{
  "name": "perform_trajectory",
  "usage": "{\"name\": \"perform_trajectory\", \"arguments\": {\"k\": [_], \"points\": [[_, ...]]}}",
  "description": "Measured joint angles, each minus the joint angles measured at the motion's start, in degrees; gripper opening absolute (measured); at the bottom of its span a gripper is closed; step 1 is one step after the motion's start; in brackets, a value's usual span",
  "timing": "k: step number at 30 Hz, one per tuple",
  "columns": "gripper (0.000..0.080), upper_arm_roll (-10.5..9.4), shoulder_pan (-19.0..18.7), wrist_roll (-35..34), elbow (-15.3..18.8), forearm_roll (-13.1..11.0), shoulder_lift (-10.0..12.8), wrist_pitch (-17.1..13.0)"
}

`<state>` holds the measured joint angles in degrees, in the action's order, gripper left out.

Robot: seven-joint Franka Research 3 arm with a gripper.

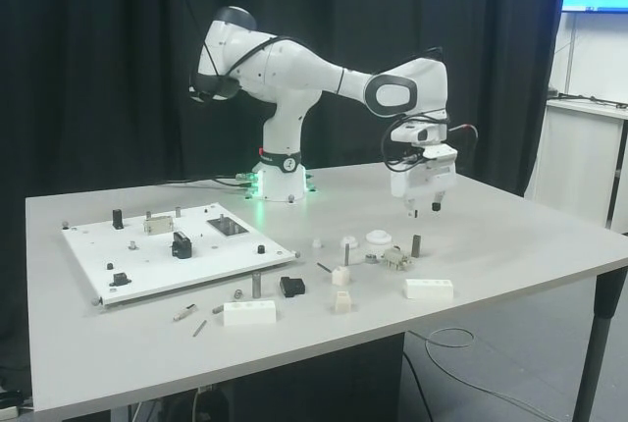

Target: Remove square peg 3.

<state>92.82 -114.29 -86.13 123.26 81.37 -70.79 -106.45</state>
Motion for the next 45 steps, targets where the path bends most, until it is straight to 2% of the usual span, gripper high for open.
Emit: {"name": "perform_trajectory", "arguments": {"k": [8,19,34,40,45], "points": [[0.0800,-0.94,0.17,0.22,-0.39,-0.84,0.07,1.70],[0.0800,-2.96,1.13,1.31,-0.61,-2.44,0.48,5.61],[0.0800,-5.99,5.90,6.60,-0.46,-4.96,2.05,16.67],[0.0800,-6.42,9.40,9.73,-0.02,-5.42,2.50,20.82],[0.0800,-6.47,13.31,13.16,0.67,-5.42,2.91,22.61]]}}
